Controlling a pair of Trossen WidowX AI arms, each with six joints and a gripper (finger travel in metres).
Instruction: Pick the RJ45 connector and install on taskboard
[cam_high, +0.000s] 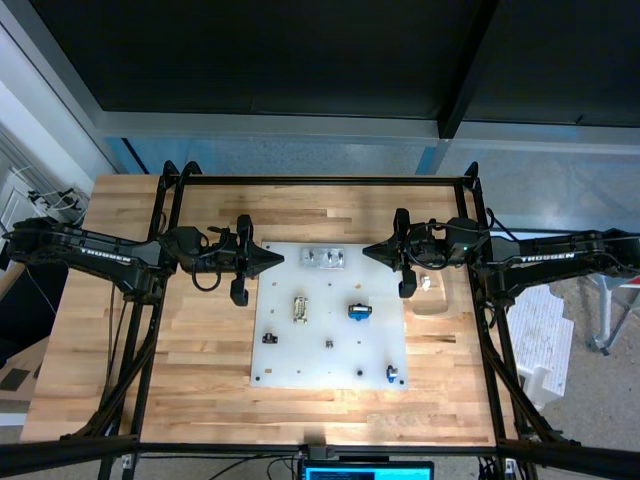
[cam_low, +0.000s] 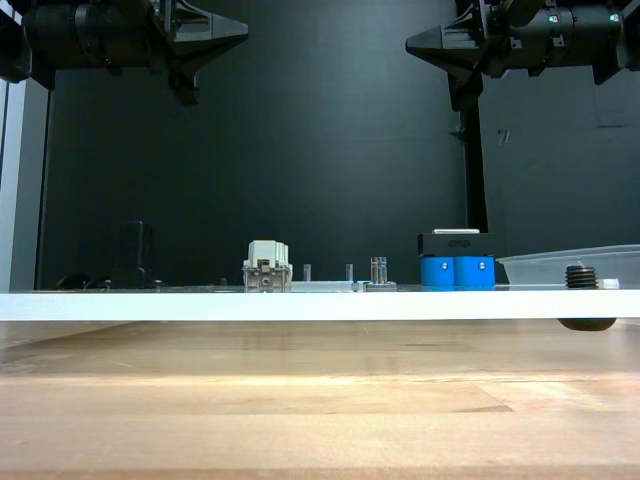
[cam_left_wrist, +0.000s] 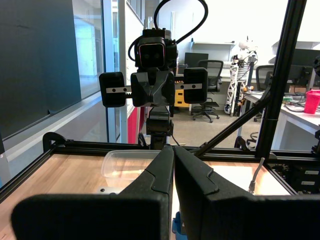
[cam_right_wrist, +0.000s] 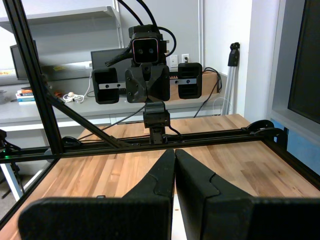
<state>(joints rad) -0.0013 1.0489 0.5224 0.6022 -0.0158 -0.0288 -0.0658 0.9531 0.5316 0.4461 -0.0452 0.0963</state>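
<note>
Both arms hang high over the table. My left gripper (cam_high: 281, 259) (cam_left_wrist: 173, 148) is shut and empty above the white board's (cam_high: 300, 360) left edge. Facing it above the board's far right, my right gripper (cam_high: 365, 252) (cam_right_wrist: 174, 151) is also shut with nothing between its fingers. The clear tray (cam_high: 437, 303) right of the board holds a pale block (cam_high: 427, 283), and I see nothing dark on it and no cable. The blue jack (cam_high: 392, 375) at the near right corner has a small pale-grey piece on top. I cannot tell where the connector is. A thin grey cable (cam_left_wrist: 256, 172) stands in the left wrist view.
On the board sit a metal part (cam_high: 324, 259), a beige part (cam_high: 300, 309), a blue and black part (cam_high: 360, 311) and small dark fittings (cam_high: 269, 338). Black frame rails (cam_high: 320, 181) ring the table. The arms' bases stand at both side edges.
</note>
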